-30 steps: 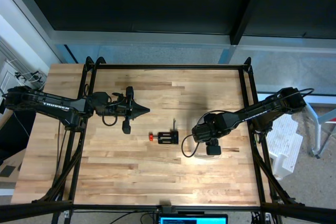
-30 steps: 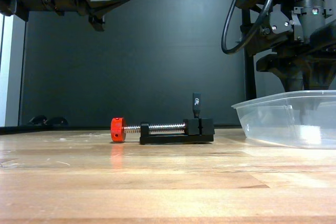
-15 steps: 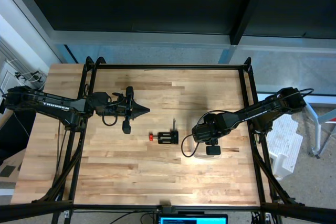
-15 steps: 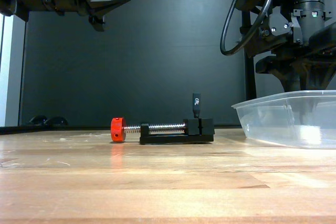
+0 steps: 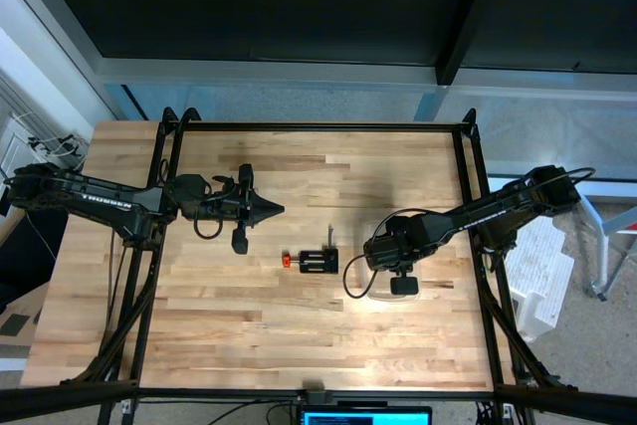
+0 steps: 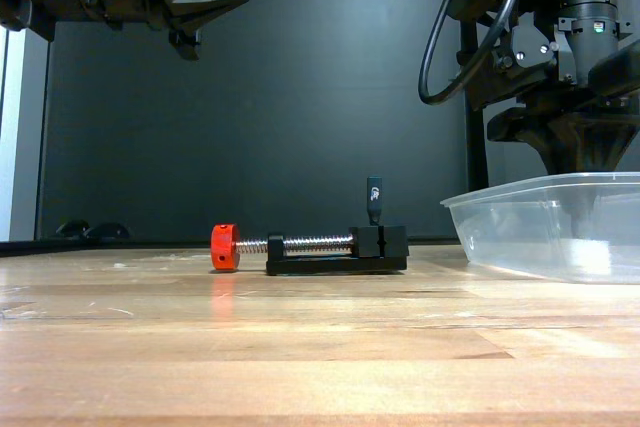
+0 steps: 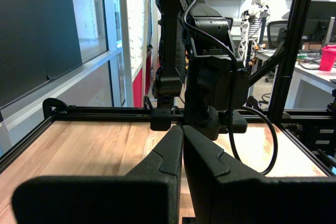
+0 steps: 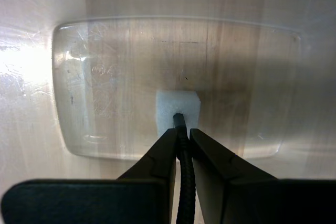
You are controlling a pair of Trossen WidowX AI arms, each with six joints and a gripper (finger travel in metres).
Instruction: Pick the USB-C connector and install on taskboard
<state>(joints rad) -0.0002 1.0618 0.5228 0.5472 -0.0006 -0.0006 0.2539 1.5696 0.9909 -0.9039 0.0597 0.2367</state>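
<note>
The USB-C connector (image 8: 179, 119) is a thin dark plug on a cable. My right gripper (image 8: 181, 136) is shut on it, its tip at a small white cube (image 8: 178, 104) inside the clear tray (image 6: 520, 237). In the low view the right gripper (image 6: 583, 215) points straight down into that tray. The taskboard (image 5: 318, 262) is a black block with a red-orange knob (image 6: 225, 247) and an upright pin (image 6: 373, 199), left of the tray. My left gripper (image 5: 271, 210) hangs shut and empty, high over the table's left part, with its fingers (image 7: 168, 153) pressed together.
The tray (image 5: 396, 294) lies on the wooden table right of centre, under the right arm. A black frame rail (image 5: 318, 127) runs round the table. Bare wood lies between the taskboard and the near edge.
Over the tray, the right gripper's fingers have drawn together into a narrow point. The left arm and the taskboard have not moved.
</note>
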